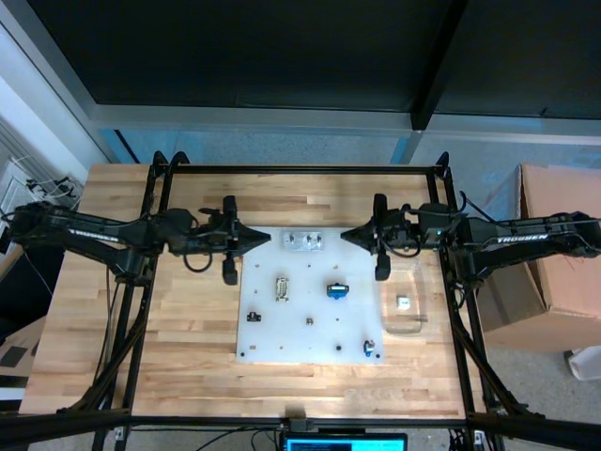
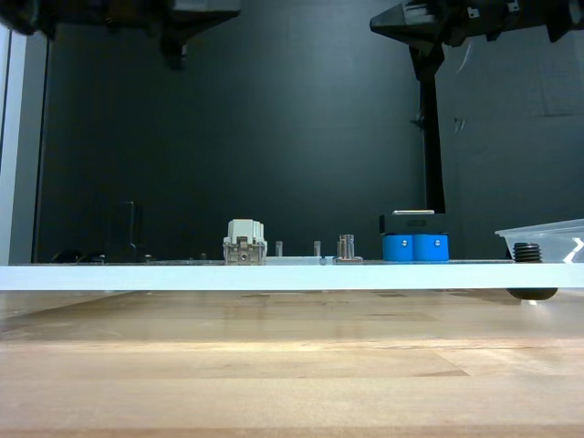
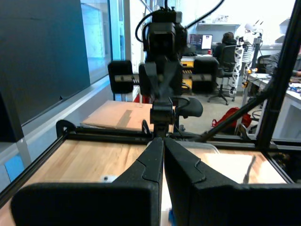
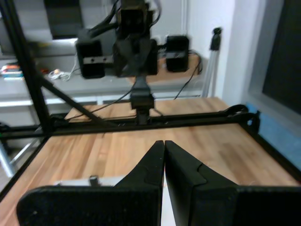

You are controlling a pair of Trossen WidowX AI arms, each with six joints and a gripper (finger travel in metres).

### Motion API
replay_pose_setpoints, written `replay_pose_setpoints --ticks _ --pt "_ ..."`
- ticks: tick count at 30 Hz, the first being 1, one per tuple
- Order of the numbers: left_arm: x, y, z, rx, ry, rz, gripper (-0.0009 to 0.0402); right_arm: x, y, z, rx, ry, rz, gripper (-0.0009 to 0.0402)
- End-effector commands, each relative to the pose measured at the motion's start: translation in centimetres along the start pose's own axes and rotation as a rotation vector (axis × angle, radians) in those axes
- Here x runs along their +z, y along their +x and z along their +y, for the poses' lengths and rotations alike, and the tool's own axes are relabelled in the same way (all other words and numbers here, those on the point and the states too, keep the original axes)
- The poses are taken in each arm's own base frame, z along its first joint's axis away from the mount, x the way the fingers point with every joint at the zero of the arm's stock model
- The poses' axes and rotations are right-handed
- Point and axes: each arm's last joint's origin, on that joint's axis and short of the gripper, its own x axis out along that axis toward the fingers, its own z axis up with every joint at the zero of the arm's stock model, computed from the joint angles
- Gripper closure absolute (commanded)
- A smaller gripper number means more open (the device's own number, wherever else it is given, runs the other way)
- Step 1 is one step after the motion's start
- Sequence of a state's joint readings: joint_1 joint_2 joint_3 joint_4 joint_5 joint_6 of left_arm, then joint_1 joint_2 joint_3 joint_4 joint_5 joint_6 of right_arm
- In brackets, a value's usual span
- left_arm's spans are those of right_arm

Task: Pick the RJ45 connector and install on the taskboard

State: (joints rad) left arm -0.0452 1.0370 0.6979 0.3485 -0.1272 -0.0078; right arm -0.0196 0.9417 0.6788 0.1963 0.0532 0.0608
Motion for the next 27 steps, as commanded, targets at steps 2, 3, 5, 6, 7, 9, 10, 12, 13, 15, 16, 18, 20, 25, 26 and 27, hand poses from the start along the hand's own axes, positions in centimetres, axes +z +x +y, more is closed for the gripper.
replay_pose_setpoints --ticks 2,3,5,6,7,9,10,12,13,15,16,18,20,25,26,27 --pt "-0.3 -1.5 0.4 0.014 0.016 -0.02 0.0394 0.4 0.0 -1.2 0.04 0.003 -0.056 0.0394" --pt "-0.2 -1.7 0.5 0.017 0.02 -0.025 0.0394 0.4 0.1 -1.5 0.046 0.003 -0.066 0.0394" --pt "-0.2 -1.9 0.7 0.025 0.021 -0.029 0.0394 0.5 0.0 -1.9 0.034 -0.001 -0.079 0.0394" --pt "-0.1 -2.0 0.8 0.023 0.022 -0.034 0.0394 0.5 0.0 -2.0 0.047 -0.004 -0.085 0.0394" --pt "-0.1 -2.0 0.9 0.023 0.022 -0.037 0.0394 0.4 0.0 -2.2 0.049 -0.006 -0.088 0.0394" --pt "-0.2 -1.9 1.2 0.03 0.023 -0.028 0.0394 0.1 0.0 -2.2 0.064 -0.008 -0.103 0.0394" --pt "-0.2 -1.9 1.2 0.031 0.023 -0.025 0.0394 -0.1 0.0 -2.2 0.065 -0.009 -0.112 0.0394" --pt "-0.3 -1.8 1.4 0.03 0.024 -0.022 0.0394 -0.5 -0.1 -2.2 0.091 -0.008 -0.129 0.0394" --pt "-0.4 -1.7 1.4 0.025 0.025 -0.02 0.0394 -0.7 -0.1 -2.2 0.092 0.0 -0.132 0.0394" --pt "-0.3 -1.7 1.5 0.028 0.024 -0.024 0.0394 -1.2 -0.1 -2.2 0.094 0.002 -0.122 0.0394" --pt "-0.4 -1.7 1.5 0.029 0.025 -0.019 0.0394 -1.3 -0.3 -2.2 0.097 0.002 -0.123 0.0394" --pt "-0.4 -1.7 1.5 0.029 0.025 -0.015 0.0394 -1.6 -0.7 -2.2 0.098 0.0 -0.124 0.0394" --pt "-0.5 -1.7 1.6 0.032 0.025 -0.012 0.0394 -1.7 -1.2 -2.2 0.079 -0.005 -0.132 0.0394" --pt "-1.0 -1.8 1.6 0.033 0.026 -0.002 0.0394 -2.0 -1.8 -2.2 0.069 0.0 -0.093 0.0394" --pt "-1.3 -1.8 1.6 0.034 0.026 0.005 0.0394 -2.0 -1.8 -2.2 0.068 0.0 -0.089 0.0394" --pt "-1.5 -1.8 1.6 0.036 0.024 0.006 0.0394 -2.0 -1.8 -2.2 0.068 0.0 -0.089 0.0394"
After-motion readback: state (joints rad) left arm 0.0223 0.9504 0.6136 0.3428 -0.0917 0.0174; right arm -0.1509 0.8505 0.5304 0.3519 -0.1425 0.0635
